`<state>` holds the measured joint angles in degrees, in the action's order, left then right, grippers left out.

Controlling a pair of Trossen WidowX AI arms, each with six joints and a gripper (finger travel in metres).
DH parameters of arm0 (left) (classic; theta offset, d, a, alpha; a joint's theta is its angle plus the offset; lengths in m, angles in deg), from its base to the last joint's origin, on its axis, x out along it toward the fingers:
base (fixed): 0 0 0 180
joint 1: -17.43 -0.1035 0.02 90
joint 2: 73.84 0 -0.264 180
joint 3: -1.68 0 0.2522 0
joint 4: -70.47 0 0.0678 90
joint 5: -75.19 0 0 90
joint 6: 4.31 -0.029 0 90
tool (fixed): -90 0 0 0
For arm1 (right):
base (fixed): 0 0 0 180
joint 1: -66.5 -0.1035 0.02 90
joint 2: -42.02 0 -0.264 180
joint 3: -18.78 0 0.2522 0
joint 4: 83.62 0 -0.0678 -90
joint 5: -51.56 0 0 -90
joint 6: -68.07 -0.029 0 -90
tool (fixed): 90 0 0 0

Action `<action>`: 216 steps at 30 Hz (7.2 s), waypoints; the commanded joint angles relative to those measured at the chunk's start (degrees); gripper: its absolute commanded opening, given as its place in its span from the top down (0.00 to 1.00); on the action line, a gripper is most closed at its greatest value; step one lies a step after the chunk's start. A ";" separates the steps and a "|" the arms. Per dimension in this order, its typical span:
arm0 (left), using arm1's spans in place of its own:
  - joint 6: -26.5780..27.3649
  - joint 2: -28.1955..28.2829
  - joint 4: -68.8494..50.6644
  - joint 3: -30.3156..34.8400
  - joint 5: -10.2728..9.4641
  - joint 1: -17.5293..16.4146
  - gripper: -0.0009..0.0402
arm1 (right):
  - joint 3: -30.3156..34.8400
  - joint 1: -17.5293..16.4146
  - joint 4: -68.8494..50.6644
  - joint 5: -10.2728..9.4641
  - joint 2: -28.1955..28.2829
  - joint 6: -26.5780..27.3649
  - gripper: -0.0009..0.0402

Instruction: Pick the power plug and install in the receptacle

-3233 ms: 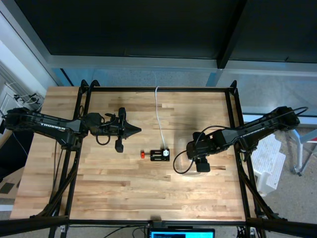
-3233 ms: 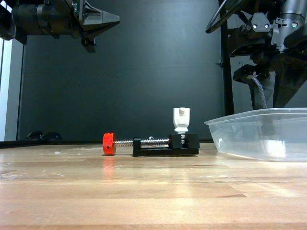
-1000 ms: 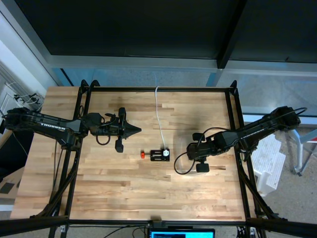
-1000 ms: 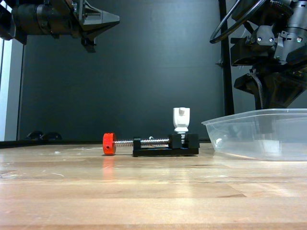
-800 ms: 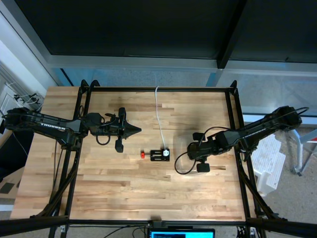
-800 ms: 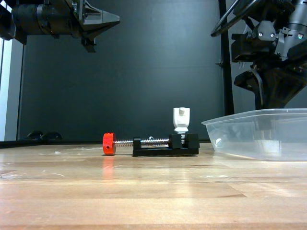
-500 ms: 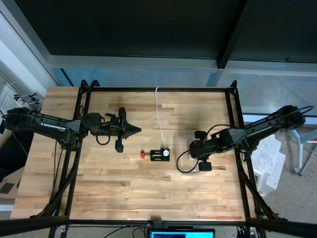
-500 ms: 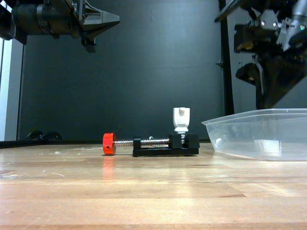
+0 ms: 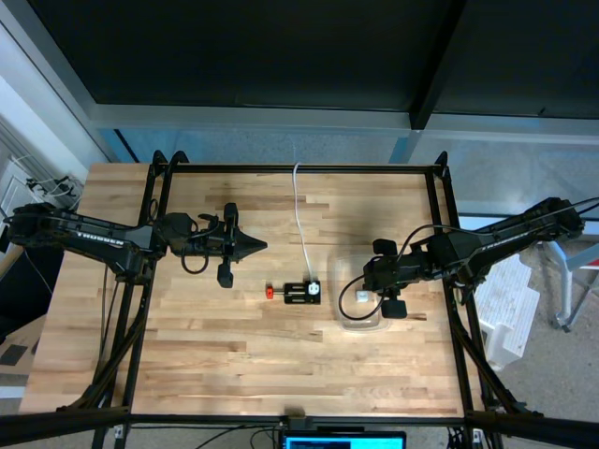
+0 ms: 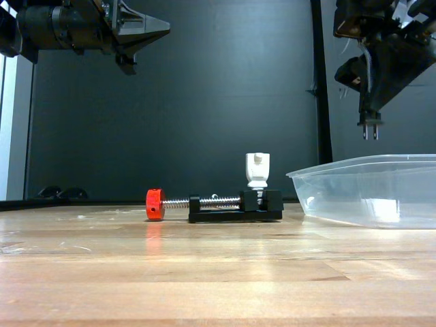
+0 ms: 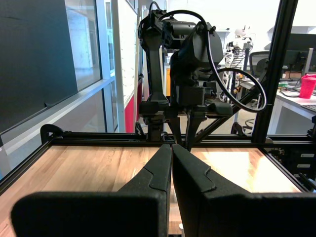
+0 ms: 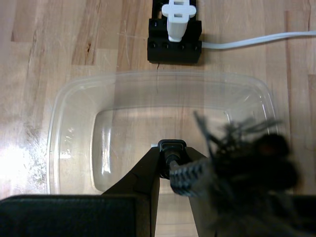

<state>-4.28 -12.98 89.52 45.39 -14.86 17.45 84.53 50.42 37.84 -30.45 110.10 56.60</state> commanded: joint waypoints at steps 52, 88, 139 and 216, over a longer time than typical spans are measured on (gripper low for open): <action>-0.02 0.00 0.00 0.00 0.02 -0.02 0.98 | 24.22 5.68 5.90 -0.15 30.42 5.42 0.98; -0.02 0.00 0.00 0.00 0.02 0.00 0.98 | 20.13 5.70 8.87 -0.07 30.73 5.33 0.98; -0.02 0.00 0.02 0.00 0.02 0.00 0.98 | 16.31 6.23 16.74 -0.07 29.97 4.57 0.79; -0.02 0.00 0.02 0.00 0.02 0.00 0.98 | -23.89 18.23 69.26 -7.96 -17.86 10.21 0.98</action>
<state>-4.28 -12.98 89.52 45.39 -14.86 17.45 60.90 68.67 107.11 -38.10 92.20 66.92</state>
